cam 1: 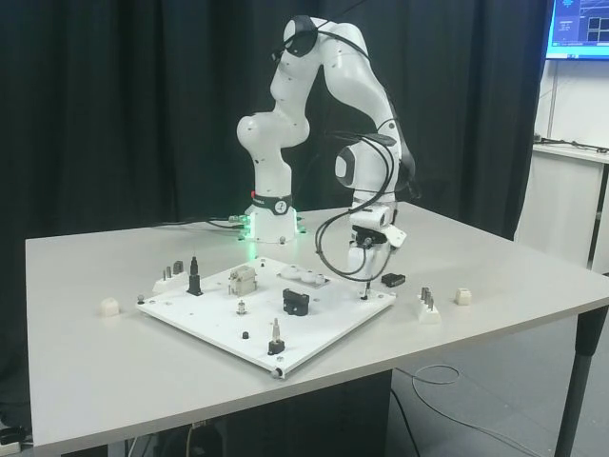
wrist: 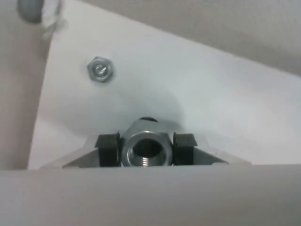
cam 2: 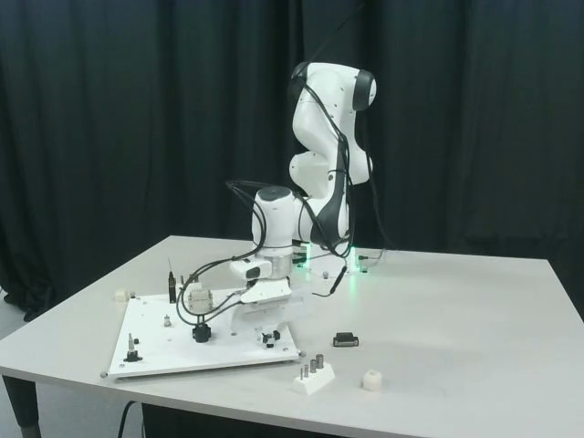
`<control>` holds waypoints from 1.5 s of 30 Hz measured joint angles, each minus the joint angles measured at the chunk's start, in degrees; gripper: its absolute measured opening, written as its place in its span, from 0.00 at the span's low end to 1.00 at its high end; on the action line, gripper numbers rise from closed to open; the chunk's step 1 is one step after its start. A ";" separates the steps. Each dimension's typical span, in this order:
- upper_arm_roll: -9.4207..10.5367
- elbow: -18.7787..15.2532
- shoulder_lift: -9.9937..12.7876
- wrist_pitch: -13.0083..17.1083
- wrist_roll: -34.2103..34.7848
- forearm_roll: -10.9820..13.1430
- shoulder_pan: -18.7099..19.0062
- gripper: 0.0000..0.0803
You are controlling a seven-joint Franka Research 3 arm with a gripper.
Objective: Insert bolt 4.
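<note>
The gripper (wrist: 146, 148) is squeezing a metal bolt (wrist: 146, 149) between its two black pads (wrist: 107, 148), one on each side. The bolt's end is showing a hollow, threaded hole, and it is hanging just over the white board (wrist: 211, 103), near one corner of it. A small hex nut (wrist: 100, 69) is sitting on the board nearby, apart from the bolt.

In the first room view the gripper (cam 1: 366, 271) is pointing down close to the board's (cam 1: 314, 328) corner. The white arm (cam 1: 352, 105) is bending over from its base, where a green light (cam 1: 249, 228) is glowing. On the board, a black post (cam 1: 194, 276), a metal block (cam 1: 244, 279) and a black block (cam 1: 296, 304) are standing apart from each other.

Off the board, on the grey desk (cam 1: 86, 362), a small black part (cam 1: 392, 280) is lying near the gripper. A white holder with pins (cam 1: 427, 307) and a white cube (cam 1: 462, 296) are sitting further along, and another white cube (cam 1: 109, 307) is sitting at the other side
</note>
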 joint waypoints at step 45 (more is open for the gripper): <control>0.25 -0.35 -0.22 -0.08 51.78 11.08 -1.30 0.30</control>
